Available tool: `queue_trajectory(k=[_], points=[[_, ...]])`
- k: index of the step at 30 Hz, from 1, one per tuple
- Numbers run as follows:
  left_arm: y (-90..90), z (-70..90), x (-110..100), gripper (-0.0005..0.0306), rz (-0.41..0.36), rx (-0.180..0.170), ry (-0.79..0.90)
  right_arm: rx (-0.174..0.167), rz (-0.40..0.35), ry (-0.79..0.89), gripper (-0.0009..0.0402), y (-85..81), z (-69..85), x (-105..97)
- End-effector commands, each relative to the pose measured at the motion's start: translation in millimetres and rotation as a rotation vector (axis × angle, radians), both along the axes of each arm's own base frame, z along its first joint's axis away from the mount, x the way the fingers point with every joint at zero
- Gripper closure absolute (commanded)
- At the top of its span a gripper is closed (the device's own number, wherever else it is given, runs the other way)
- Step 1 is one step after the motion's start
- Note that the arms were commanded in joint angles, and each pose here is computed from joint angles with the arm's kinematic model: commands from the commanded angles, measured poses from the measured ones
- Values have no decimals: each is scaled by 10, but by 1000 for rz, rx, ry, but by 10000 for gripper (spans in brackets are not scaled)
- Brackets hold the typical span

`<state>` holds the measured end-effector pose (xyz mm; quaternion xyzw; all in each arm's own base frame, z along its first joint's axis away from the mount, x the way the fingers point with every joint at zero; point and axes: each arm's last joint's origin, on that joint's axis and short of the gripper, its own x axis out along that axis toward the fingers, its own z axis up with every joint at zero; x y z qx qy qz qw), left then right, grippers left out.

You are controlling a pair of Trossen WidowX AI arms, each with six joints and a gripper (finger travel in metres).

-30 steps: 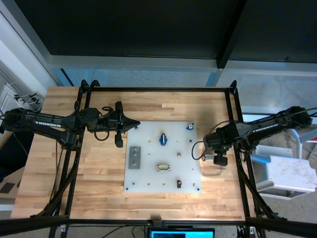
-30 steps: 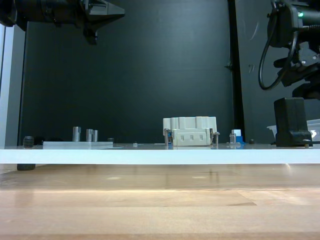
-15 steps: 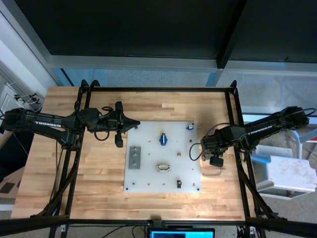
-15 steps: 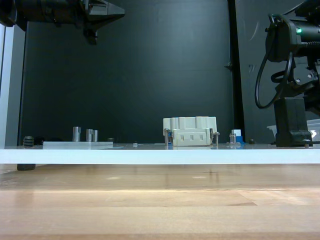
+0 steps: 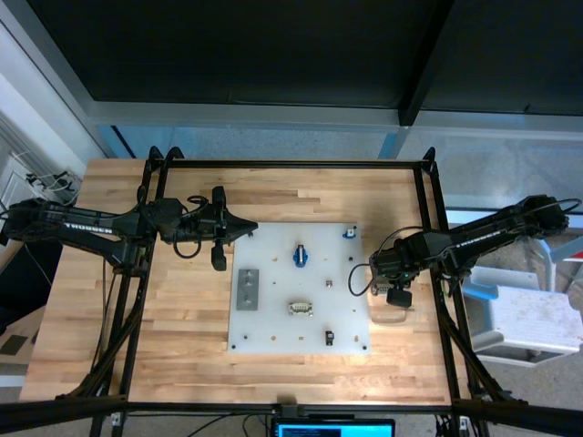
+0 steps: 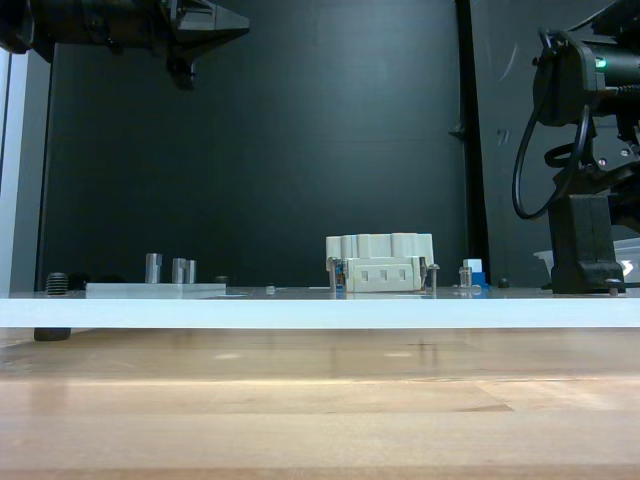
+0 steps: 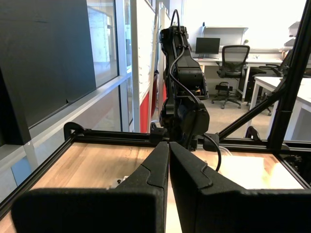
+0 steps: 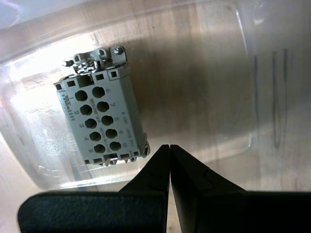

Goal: Pick the HAN10E connector and install in the HAN10E hub

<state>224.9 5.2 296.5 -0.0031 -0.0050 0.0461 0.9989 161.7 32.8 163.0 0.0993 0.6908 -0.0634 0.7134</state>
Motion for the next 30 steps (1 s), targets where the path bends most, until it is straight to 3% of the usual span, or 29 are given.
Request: queue_trajectory(k=[1, 9, 13, 17, 22, 30], points=[[1, 0, 0, 300, 0, 0, 0, 12, 9, -8, 379, 8, 2, 9], [0, 1, 0, 300, 0, 0, -1, 22, 31, -18, 256, 35, 3, 14], [1, 0, 0, 300, 0, 0, 0, 68, 71, -11, 189, 83, 4, 4], [1, 0, 0, 300, 0, 0, 0, 71, 90, -14, 139, 111, 5, 1], [0, 0, 0, 300, 0, 0, 0, 72, 100, -19, 117, 128, 5, 2], [1, 0, 0, 300, 0, 0, 0, 73, 104, -20, 137, 138, 5, 0]])
